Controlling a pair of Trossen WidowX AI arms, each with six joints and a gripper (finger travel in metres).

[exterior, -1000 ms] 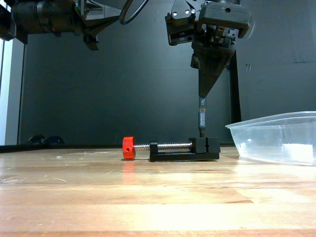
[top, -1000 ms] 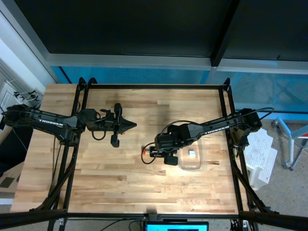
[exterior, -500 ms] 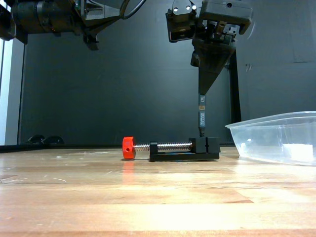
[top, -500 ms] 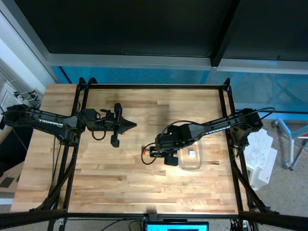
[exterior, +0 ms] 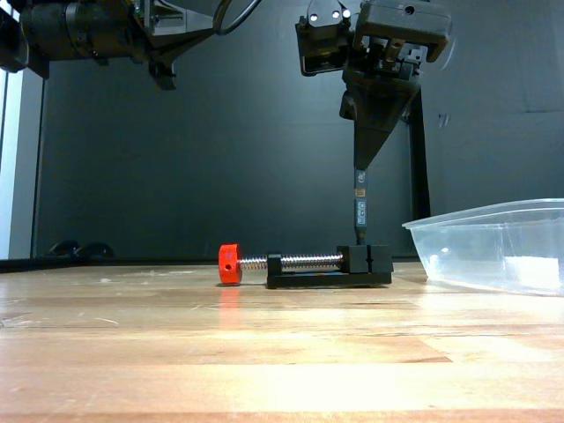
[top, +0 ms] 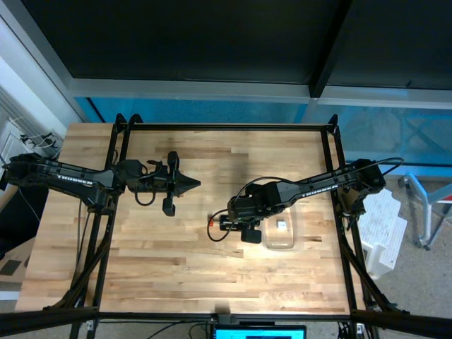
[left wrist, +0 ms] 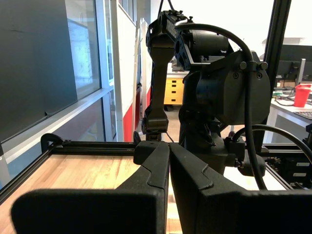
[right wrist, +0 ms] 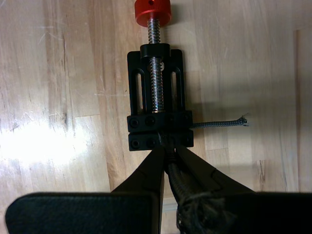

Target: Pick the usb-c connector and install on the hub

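Right gripper (right wrist: pixel 166 150) clamps usb-c connector (exterior: pixel 359 210) upright, tip at hub (exterior: pixel 328 263); seating hidden, connector label unreadable. Left gripper (left wrist: pixel 169 148) parked well left, fingers (left wrist: pixel 155 163) pressed together. Left arm (top: pixel 70 179) reads TROSSEN.

The matt black hub (right wrist: pixel 158 122) carries a threaded metal screw (right wrist: pixel 155 87) and red plastic knob (right wrist: pixel 152 12) on a glossy wooden table (exterior: pixel 264 352).

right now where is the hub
In the low view the hub sits mid-table, just left of the clear tray, under the right end effector holding the usb-c connector; the left end effector hangs parked to its left.
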